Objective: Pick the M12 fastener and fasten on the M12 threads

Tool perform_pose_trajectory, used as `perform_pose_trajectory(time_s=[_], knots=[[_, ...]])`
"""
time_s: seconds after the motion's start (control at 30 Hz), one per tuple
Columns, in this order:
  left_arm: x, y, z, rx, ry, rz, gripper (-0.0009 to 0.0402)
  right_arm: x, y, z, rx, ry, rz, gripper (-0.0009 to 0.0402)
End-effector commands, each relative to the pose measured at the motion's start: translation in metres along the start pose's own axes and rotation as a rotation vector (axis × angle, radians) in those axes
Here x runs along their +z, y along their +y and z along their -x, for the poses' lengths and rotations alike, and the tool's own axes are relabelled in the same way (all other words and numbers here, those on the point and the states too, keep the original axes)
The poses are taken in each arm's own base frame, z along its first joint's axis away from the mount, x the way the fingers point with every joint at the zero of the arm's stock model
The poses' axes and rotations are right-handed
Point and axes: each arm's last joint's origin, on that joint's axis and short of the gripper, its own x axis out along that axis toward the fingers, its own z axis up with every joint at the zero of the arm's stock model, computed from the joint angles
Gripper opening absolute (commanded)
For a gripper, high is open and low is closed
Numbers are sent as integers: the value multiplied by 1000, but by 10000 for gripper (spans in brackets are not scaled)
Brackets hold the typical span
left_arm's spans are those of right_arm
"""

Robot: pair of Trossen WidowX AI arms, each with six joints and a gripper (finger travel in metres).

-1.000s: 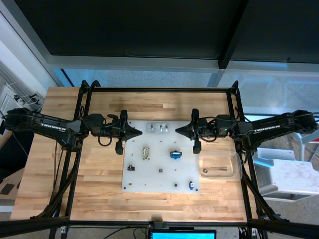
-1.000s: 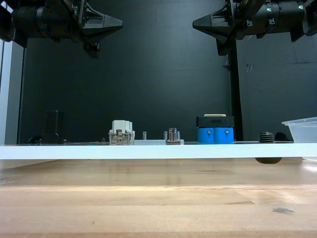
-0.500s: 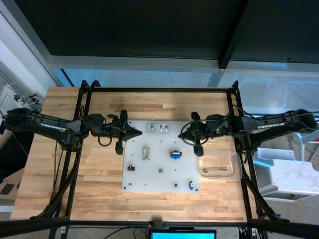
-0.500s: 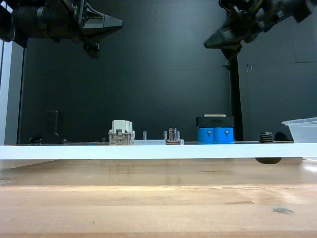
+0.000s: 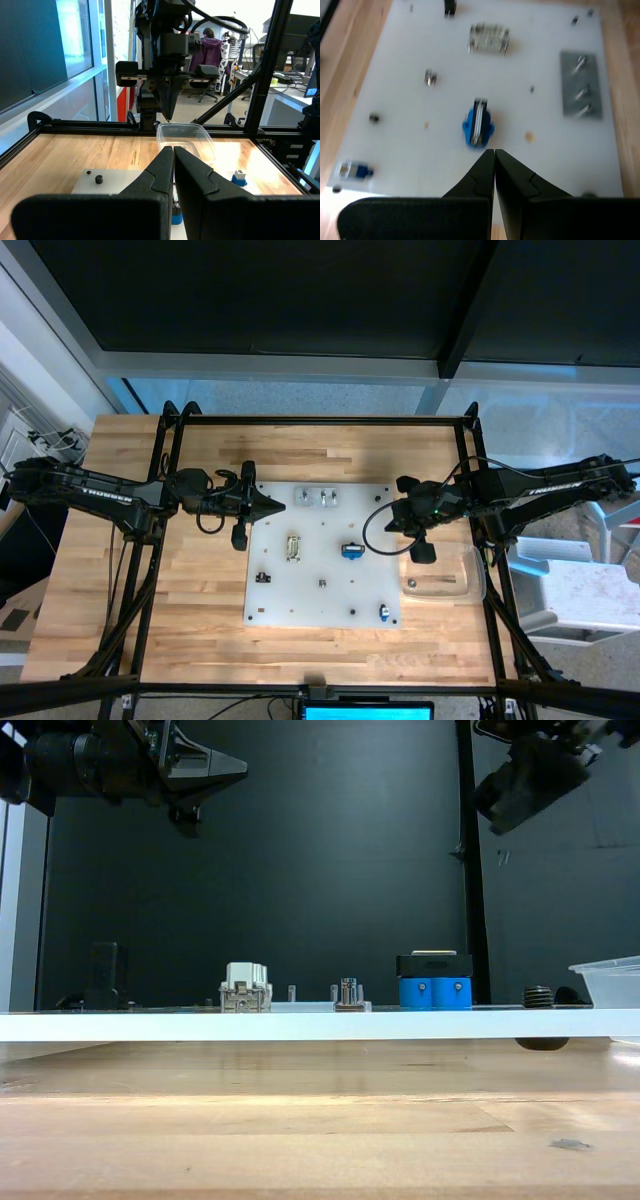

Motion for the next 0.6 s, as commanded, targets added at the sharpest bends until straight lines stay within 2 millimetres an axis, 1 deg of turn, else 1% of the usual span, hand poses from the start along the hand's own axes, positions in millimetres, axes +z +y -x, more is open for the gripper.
perform_pose_trajectory(time_s=[0.03,0.23,0.37,0.6], knots=[[0,0,0,0,0,0,0,-2,4,1,11,98,32,0],[0,0,0,0,0,0,0,-5,10,-1,29,291,93,0],[0,0,0,0,0,0,0,-6,18,-4,48,408,147,0],[0,0,0,0,-1,0,0,-7,33,-15,114,509,209,0]])
